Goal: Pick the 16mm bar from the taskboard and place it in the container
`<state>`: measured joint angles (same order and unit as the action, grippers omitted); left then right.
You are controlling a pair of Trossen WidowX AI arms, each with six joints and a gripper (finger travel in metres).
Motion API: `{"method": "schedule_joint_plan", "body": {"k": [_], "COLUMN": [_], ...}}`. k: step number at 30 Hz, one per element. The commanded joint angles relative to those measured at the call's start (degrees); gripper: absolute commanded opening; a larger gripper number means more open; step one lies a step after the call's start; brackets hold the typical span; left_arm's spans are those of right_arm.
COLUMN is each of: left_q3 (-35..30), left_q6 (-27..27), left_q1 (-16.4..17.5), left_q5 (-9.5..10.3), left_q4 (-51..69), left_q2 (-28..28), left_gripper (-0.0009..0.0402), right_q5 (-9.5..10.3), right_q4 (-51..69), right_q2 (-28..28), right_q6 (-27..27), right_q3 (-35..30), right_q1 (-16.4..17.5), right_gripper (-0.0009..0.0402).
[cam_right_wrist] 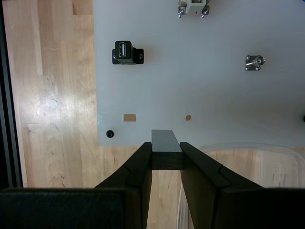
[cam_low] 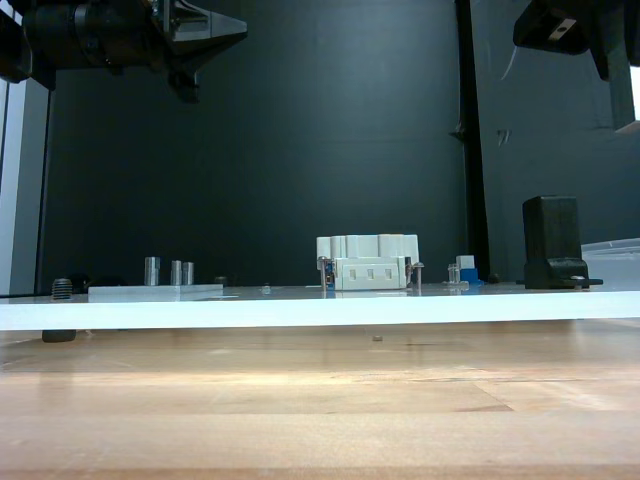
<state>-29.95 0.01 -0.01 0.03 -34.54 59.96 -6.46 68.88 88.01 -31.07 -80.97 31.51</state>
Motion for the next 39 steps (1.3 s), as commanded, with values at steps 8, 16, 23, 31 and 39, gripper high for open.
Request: {"method": "schedule_joint_plan", "body": {"k": [8, 16, 23, 31, 39], "left_q3": [0.0, 0.0, 0.0, 0.0, 0.0], "left_q6": [0.0, 0.0, 0.0, 0.0, 0.0], "left_q1": [0.0, 0.0, 0.0, 0.0, 0.0], "left_q5": [0.0, 0.0, 0.0, 0.0, 0.0], "left_q4": [0.0, 0.0, 0.0, 0.0, 0.0], "left_q2": [0.0, 0.0, 0.0, 0.0, 0.0], "left_gripper": [0.0, 0.0, 0.0, 0.0, 0.0], "right_q5": [0.0, 0.0, 0.0, 0.22, 0.52], "right_q4": [-0.3, -0.9, -1.9, -3.7, -4.1], "right_q2": [-2.8, -6.6, -10.5, -16.2, -21.0], "right_q6": [-2.9, -3.6, -3.6, -3.6, -3.6], "right_q3": [4.3, 9.1, 14.2, 21.5, 27.4], "right_q1": [-1.7, -4.0, -5.7, -8.1, -10.4], "right_gripper": [0.0032, 0.0032, 0.0032, 0.0032, 0.0032]}}
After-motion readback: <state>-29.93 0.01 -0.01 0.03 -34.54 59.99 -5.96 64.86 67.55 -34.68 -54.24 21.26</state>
